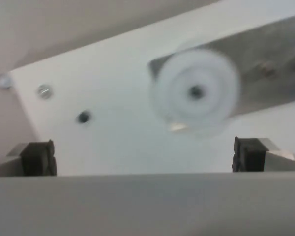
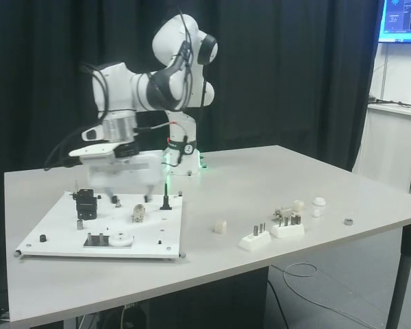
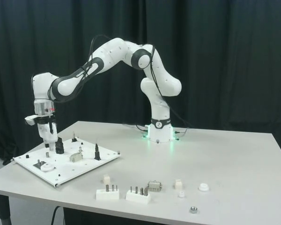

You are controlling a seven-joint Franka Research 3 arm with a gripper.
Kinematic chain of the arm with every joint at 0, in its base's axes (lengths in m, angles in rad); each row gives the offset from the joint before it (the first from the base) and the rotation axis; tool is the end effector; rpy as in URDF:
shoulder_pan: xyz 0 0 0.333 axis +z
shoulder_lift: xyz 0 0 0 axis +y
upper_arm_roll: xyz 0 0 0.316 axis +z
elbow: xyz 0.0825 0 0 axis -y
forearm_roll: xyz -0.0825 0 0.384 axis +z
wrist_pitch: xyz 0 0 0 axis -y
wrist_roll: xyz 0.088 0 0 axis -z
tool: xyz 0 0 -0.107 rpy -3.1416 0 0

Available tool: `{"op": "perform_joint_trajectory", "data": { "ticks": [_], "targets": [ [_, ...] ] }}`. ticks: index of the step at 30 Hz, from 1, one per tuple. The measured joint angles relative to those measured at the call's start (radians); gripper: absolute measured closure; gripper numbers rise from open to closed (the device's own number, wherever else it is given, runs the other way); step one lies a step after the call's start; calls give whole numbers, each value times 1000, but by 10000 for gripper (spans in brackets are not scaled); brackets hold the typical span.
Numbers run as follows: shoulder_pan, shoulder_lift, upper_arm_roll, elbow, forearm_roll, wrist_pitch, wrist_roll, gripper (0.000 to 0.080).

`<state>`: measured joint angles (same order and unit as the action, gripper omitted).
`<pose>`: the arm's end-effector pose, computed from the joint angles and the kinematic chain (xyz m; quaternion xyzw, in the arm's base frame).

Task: Pick square peg 1.

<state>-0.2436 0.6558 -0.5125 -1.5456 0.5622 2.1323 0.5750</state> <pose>0.5647 -0.4209 0.3057 -0.7172 0.6912 -0.0243 0.0855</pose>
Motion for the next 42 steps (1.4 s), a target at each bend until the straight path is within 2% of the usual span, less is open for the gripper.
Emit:
{"op": "perform_joint_trajectory", "data": {
  "ticks": [10, 25, 32, 42],
  "targets": [
    [128, -5, -37, -25, -2, -65, 211, 3],
    [353, -71, -86, -180, -46, -70, 472, 3],
    [440, -113, -87, -265, -57, -23, 591, 3],
    [570, -172, -85, -390, -57, 113, 786, 3]
  ]
}}
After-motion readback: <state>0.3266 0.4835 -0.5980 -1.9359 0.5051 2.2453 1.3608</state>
